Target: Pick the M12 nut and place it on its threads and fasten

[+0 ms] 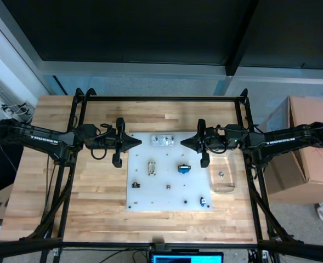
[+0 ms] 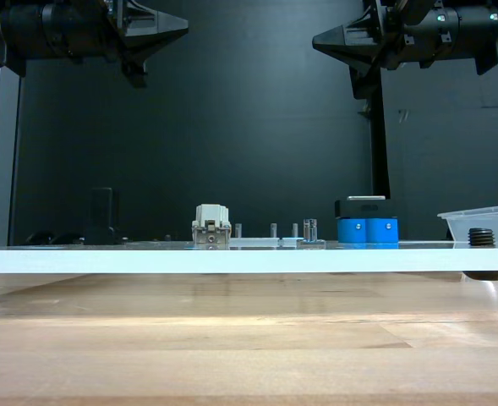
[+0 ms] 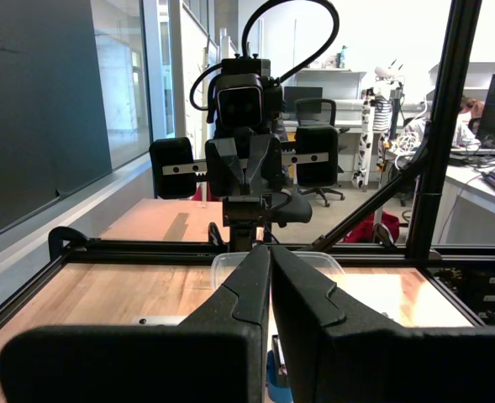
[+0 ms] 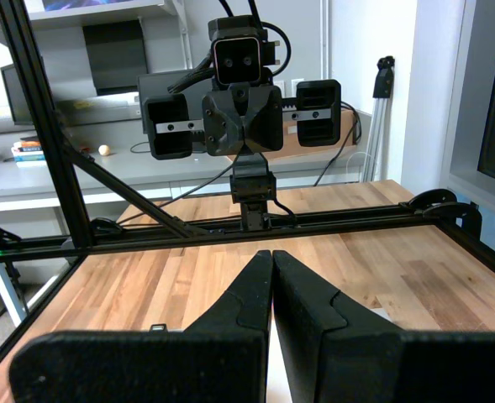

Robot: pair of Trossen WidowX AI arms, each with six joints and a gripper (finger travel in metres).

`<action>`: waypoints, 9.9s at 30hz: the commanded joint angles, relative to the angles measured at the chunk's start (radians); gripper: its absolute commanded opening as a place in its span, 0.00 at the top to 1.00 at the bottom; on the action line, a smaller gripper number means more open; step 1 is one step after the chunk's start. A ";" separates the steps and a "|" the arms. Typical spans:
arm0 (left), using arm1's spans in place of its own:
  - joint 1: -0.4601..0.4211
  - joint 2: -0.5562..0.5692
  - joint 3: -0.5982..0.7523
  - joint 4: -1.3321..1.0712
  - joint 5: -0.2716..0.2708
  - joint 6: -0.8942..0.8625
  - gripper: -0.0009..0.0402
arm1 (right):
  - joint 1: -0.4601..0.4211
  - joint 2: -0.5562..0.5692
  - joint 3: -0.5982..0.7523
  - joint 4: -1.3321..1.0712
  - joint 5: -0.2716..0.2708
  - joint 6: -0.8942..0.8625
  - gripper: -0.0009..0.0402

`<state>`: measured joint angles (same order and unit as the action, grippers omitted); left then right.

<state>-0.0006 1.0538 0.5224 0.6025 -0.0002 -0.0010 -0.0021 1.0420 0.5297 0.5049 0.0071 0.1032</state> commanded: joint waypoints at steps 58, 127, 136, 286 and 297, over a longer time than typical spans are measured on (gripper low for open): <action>0.000 0.000 0.000 0.000 0.000 0.001 0.98 | 0.311 -0.052 0.378 -1.772 0.000 0.393 0.95; 0.000 0.000 0.000 0.000 0.000 0.000 0.98 | 0.319 0.116 0.193 -1.533 -0.058 0.133 0.59; 0.000 0.000 0.000 0.000 0.000 0.000 0.98 | 0.323 0.159 0.220 -1.532 -0.113 -0.090 0.59; 0.001 0.001 0.000 0.000 0.000 0.000 0.98 | 0.338 0.218 0.035 -1.323 -0.032 -1.612 0.51; 0.000 0.001 0.000 0.000 0.000 0.000 0.98 | 0.338 0.218 0.034 -1.323 -0.025 -1.612 0.54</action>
<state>-0.0002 1.0550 0.5228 0.6025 -0.0002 -0.0006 0.3355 1.2594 0.5636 -0.8173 -0.0189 -1.5093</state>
